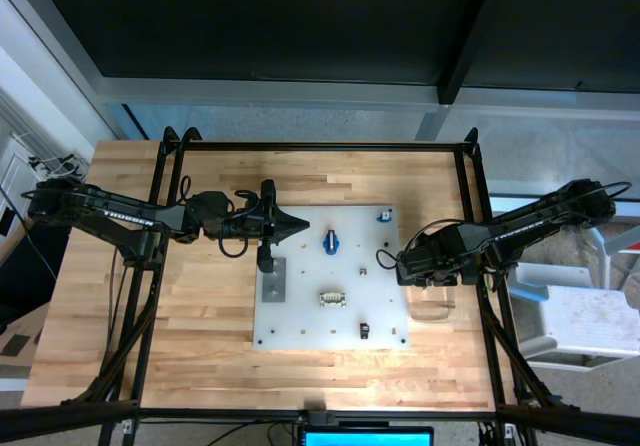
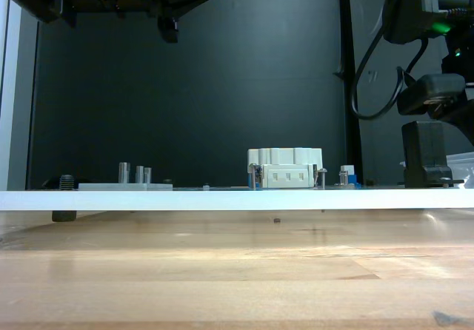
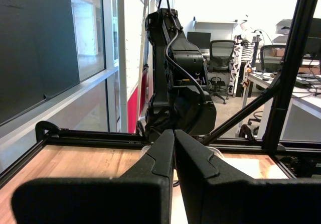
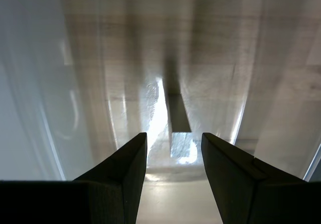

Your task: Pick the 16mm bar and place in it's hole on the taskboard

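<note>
Two grippers: the left gripper (image 3: 174, 133) hangs high over the far left part of the taskboard (image 1: 330, 318); the right gripper (image 4: 173, 135) sits low, just off the board's right edge, inside a clear bin (image 1: 432, 312) on the table (image 1: 200, 346).
Left gripper state: its fingers are pressed together with nothing between them. It points level across the board toward the other arm, probably kept high so that it is out of the way.
Right gripper state: its fingers are spread and point down into the bin, gripping nothing.
16mm bar (image 4: 179, 114): it lies free on the bin's floor, between the spread fingers and well apart from the board. Neither finger appears to touch it.
Why the fingers stand so: they straddle the bar across its narrow width, so closing should catch it squarely on its long sides.
Seat: a grey block (image 1: 272, 284) at the board's left carries short upright pegs in the low view. I cannot tell which hole takes this bar.
Step in hand: by my judgement the pick, with closing and lifting not yet done; the placing is all ahead.
Risk: the bin's walls stand close, so a crooked lift could knock the bar against them.
</note>
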